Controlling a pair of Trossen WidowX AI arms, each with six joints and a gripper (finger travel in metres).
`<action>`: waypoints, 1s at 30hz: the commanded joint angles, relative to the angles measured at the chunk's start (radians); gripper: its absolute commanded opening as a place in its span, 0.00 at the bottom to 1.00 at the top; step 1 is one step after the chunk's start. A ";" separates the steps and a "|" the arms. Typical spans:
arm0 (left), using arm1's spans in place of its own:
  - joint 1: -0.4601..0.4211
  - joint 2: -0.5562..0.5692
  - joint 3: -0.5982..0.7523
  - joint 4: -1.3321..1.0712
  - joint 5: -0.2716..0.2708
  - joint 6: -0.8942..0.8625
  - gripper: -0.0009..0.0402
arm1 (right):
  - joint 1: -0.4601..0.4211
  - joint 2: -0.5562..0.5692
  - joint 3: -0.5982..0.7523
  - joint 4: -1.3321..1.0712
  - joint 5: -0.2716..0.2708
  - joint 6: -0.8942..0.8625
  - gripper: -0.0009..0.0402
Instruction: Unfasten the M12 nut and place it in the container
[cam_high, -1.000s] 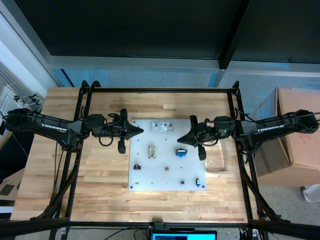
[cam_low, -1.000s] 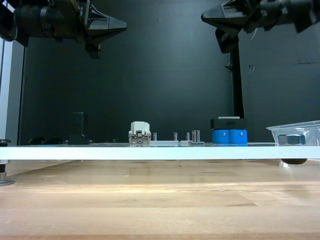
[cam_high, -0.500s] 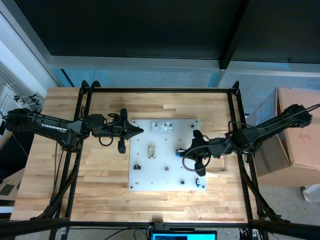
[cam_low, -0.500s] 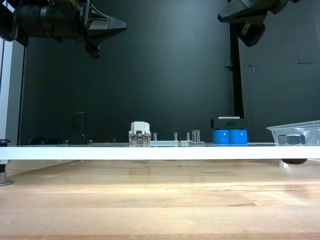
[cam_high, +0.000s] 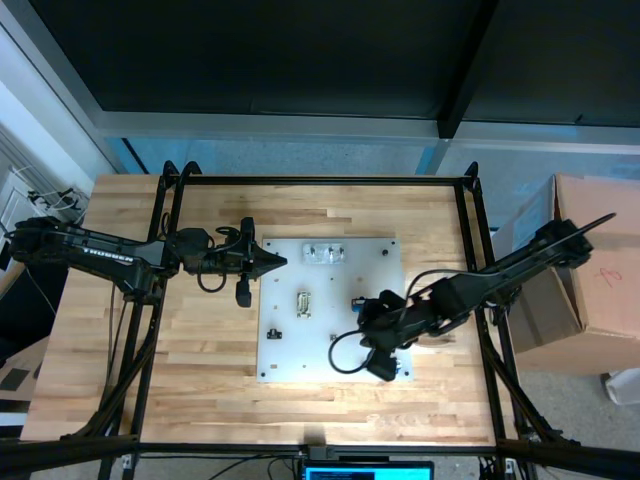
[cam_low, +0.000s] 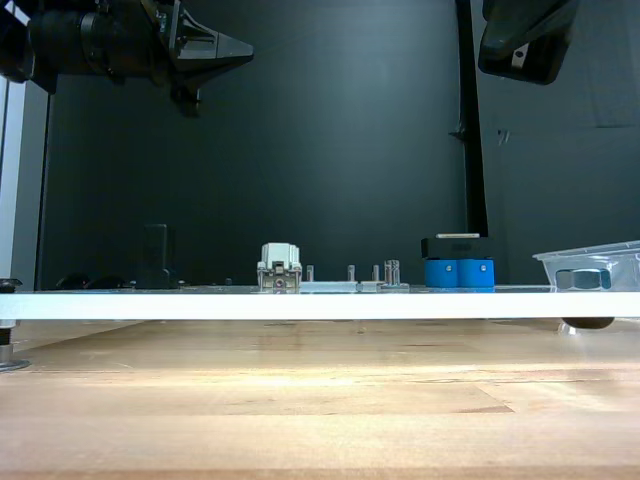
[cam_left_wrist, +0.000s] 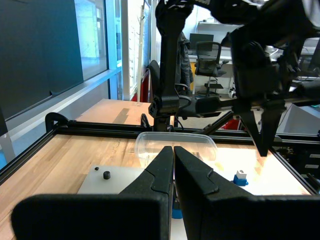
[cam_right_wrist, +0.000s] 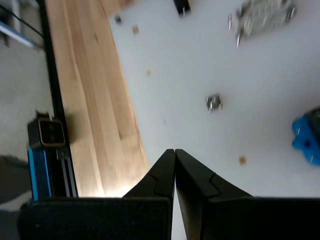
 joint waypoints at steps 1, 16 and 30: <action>0.000 0.000 0.000 0.000 0.000 0.000 0.02 | 0.007 0.081 0.104 -0.135 -0.040 0.013 0.02; 0.000 0.000 0.000 0.000 0.000 0.000 0.02 | 0.016 0.243 0.328 -0.465 -0.079 0.122 0.06; 0.000 0.000 0.000 0.000 0.000 0.000 0.02 | 0.015 0.393 0.327 -0.417 -0.113 0.183 0.54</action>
